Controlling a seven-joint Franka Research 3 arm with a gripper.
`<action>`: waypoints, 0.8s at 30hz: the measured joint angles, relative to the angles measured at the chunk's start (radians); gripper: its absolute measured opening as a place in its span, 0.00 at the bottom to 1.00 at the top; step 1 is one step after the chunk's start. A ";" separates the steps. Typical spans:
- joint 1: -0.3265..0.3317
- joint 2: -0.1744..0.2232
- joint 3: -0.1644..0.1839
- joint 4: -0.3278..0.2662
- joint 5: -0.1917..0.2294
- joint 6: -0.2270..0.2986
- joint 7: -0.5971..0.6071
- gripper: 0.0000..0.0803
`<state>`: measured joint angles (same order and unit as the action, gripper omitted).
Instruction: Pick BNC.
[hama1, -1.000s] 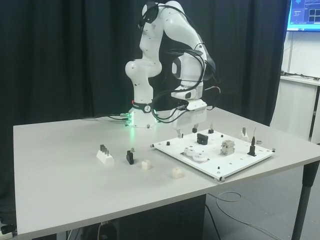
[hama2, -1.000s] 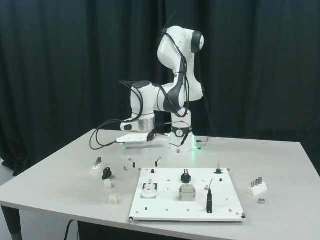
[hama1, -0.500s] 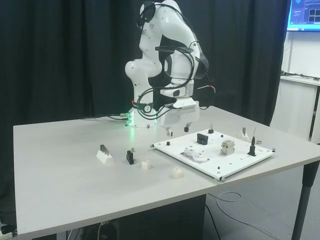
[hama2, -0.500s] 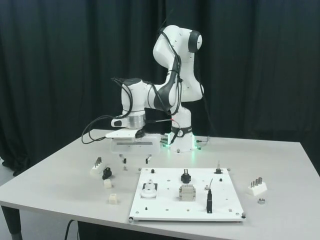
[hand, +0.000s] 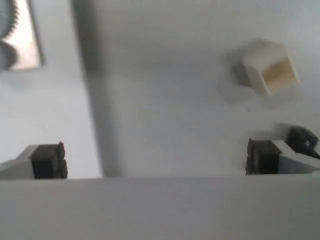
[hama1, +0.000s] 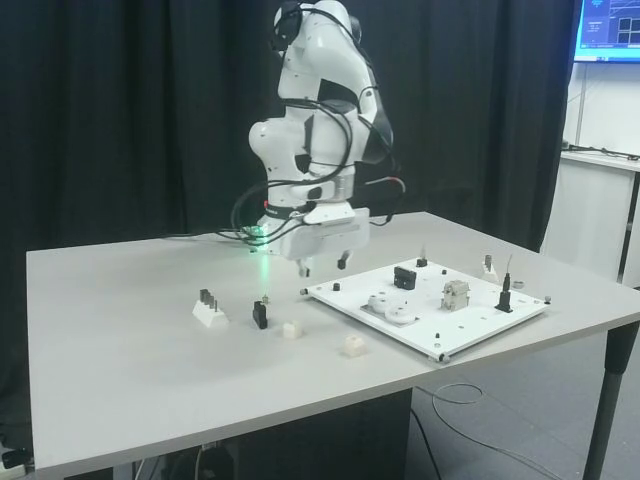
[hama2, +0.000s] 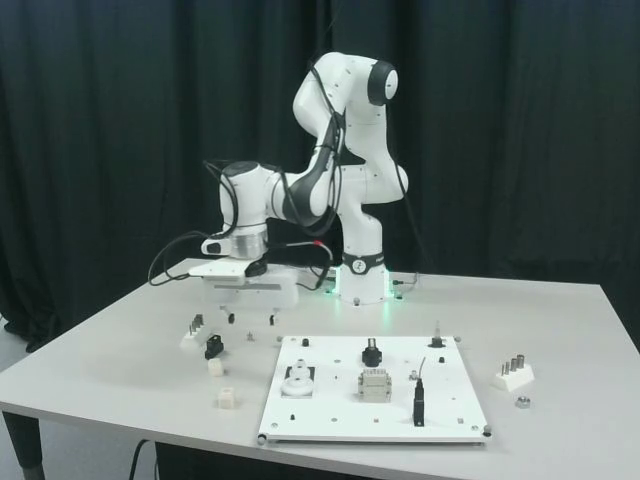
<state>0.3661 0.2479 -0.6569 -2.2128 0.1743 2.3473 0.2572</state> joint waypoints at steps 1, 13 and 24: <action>-0.005 -0.001 -0.004 -0.004 0.000 0.000 -0.007 1.00; -0.059 -0.030 -0.068 -0.064 0.000 0.003 -0.052 1.00; -0.089 -0.056 -0.093 -0.124 0.036 0.035 -0.072 1.00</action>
